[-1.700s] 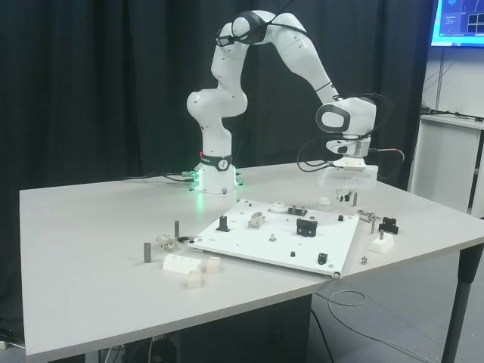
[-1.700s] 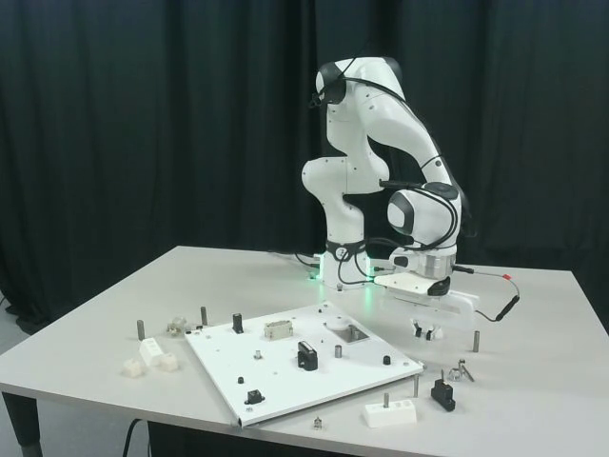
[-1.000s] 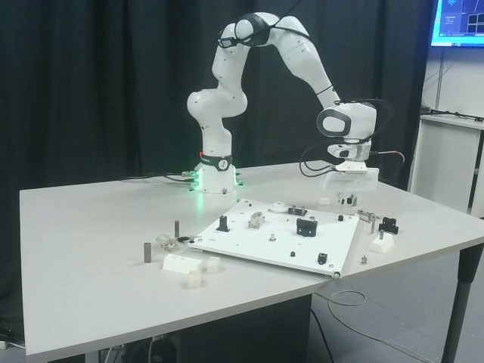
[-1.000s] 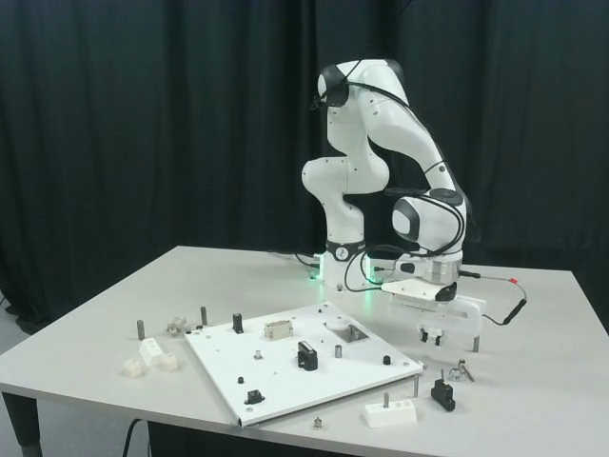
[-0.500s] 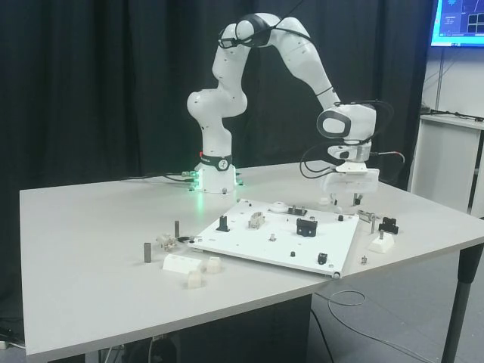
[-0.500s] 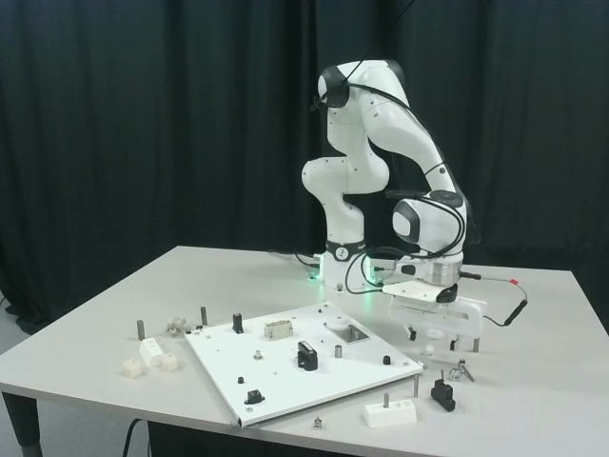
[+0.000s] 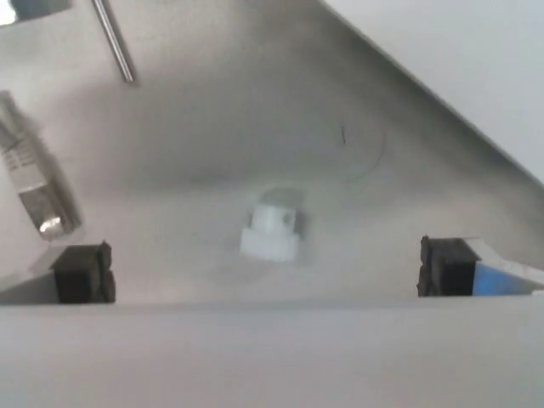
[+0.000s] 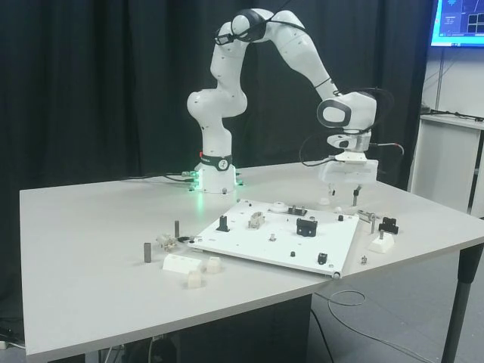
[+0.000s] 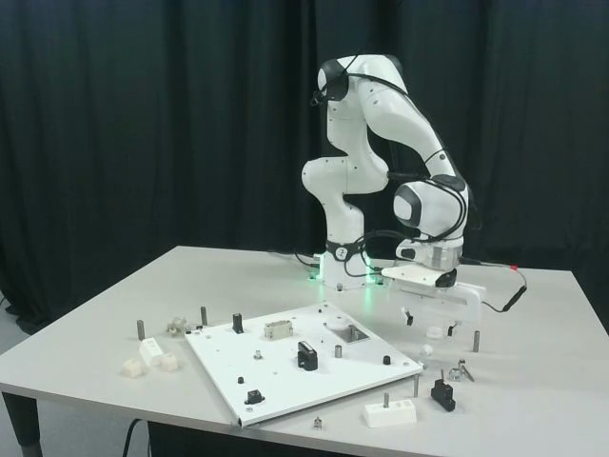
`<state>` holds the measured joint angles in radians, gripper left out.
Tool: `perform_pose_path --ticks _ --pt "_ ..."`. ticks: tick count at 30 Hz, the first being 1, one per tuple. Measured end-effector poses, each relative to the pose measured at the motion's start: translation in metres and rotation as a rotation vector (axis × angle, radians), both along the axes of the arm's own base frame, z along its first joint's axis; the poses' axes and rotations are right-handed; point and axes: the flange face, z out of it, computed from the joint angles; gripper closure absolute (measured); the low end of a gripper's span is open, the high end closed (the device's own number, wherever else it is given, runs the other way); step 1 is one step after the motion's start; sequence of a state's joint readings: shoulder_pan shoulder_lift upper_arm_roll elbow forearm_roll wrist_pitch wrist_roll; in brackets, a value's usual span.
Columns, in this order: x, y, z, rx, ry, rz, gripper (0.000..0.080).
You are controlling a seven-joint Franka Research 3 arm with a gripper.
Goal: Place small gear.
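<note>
On the grey table (image 7: 212, 153), small gear (image 7: 272, 231) between wide-spread fingers (image 7: 83, 274); no legible writing.

A grey table (image 8: 91, 227) stands before a black curtain (image 9: 143, 114). On it lies a white board (image 9: 285, 367) carrying small parts: a black block (image 9: 306, 356) near its middle, a black post (image 9: 237, 323) near its far left edge, and a grey connector (image 9: 277, 330) beside that post. Left of the board, on the bare table, stand two grey pegs (image 9: 141, 328), with three white blocks (image 9: 152, 356) close together in front of them. Right of the board sit a white block with holes (image 9: 390, 413), a black clip (image 9: 442, 394) and an upright grey peg (image 9: 476, 341). A screen (image 8: 457, 23) shows in the first room view's upper right corner, above a white cabinet (image 8: 446, 155).
</note>
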<state>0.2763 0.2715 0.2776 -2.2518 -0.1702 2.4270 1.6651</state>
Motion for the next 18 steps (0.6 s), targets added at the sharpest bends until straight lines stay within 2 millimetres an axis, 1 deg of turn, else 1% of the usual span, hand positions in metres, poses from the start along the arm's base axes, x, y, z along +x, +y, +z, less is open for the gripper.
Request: perform_pose_path --ticks 8,18 --pt "-0.007 0.003 0.014 -0.003 -0.004 0.005 0.0003" --pt "-0.011 0.004 0.020 -0.002 -0.012 -0.013 0.0003"
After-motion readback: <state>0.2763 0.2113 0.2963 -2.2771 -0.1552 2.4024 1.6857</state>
